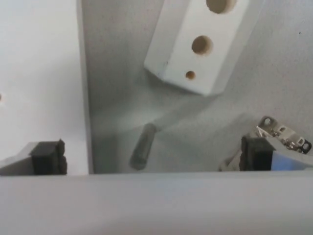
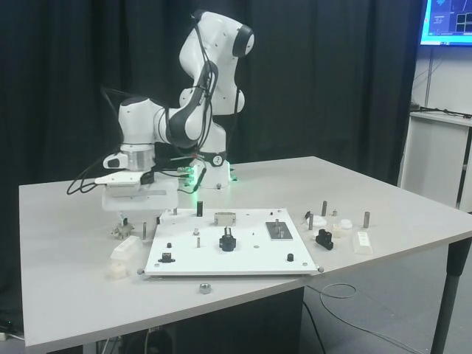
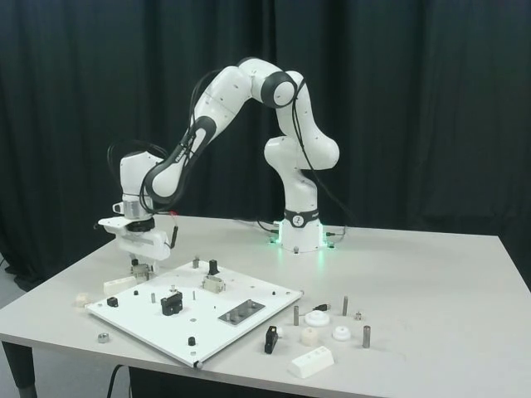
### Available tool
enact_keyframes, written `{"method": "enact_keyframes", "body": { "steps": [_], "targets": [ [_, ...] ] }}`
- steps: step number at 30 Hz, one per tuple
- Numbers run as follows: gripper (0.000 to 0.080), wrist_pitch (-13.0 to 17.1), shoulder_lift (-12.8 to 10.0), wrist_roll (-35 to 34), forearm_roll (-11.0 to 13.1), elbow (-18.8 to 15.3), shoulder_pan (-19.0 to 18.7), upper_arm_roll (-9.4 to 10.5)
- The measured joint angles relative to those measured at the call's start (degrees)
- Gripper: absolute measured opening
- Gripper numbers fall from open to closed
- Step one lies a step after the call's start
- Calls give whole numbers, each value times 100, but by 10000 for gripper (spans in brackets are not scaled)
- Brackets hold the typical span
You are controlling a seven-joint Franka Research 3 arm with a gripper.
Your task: Remove square peg 4.
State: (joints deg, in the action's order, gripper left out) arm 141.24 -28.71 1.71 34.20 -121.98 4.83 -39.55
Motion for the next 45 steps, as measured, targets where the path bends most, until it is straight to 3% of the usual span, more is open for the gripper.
{"method": "enact_keyframes", "body": {
  "steps": [13, 45],
  "targets": [
    [800, -366, 259, 33, -71, 76, -6, -102],
    [800, -429, 474, 111, -118, 78, -41, -107]
  ]
}}
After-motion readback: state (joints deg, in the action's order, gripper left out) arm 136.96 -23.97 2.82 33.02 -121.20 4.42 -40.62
